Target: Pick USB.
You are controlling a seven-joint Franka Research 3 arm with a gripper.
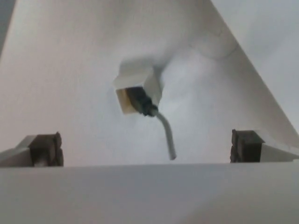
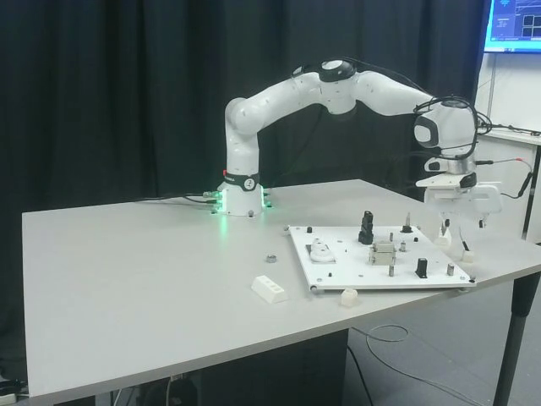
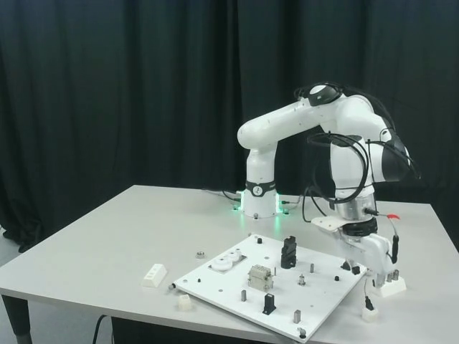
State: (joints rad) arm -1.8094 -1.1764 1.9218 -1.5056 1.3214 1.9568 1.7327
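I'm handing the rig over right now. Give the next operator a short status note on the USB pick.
Gripper: open, holding nothing, hanging above the USB plug.
USB plug: black, with a short grey cable, seated in a small white holder block on the grey table, just off the white board's edge near the arm's end.
Done: gripper placed over the plug, fingers on either side of it.
Left: descend, close on the plug, pull it out.
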